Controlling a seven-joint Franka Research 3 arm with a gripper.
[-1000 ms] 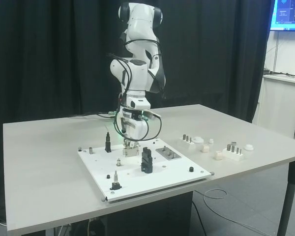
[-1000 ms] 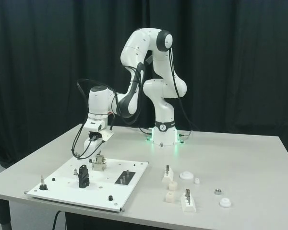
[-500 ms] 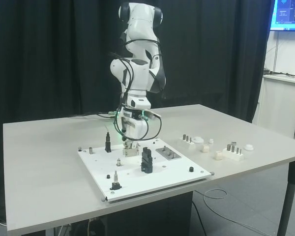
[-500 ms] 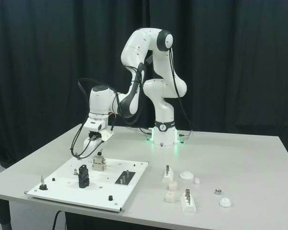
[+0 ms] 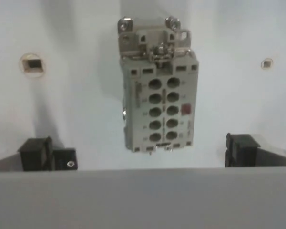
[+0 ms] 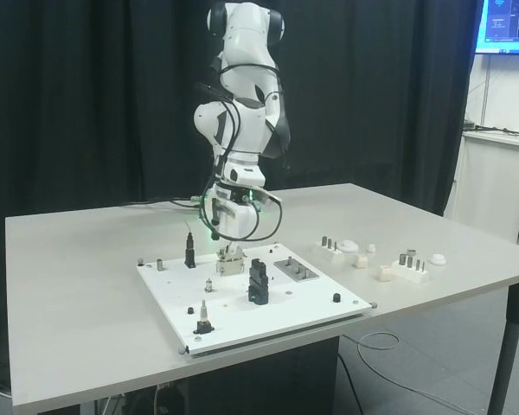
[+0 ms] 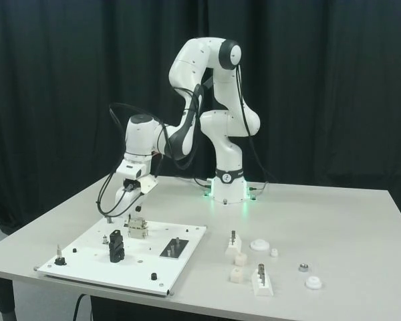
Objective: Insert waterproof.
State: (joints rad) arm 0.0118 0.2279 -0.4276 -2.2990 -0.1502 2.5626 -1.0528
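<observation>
- Gripper hovering directly above the waterproof connector, not touching it.
- Fingers spread apart, released, nothing between them; connector sits in the gap as seen from the wrist camera.
- Connector seated on the white board, upright, two columns of round sockets facing up, metal bracket at one end.
- Black clamp block just beside the connector, on the board side nearer the first room camera.
- Black post near the connector, toward the board's far left edge in the first room view.
- Grey slotted plate near the connector, on the side toward the loose white parts.
- Loose white parts off the board, on the grey table, well apart from the connector.
</observation>
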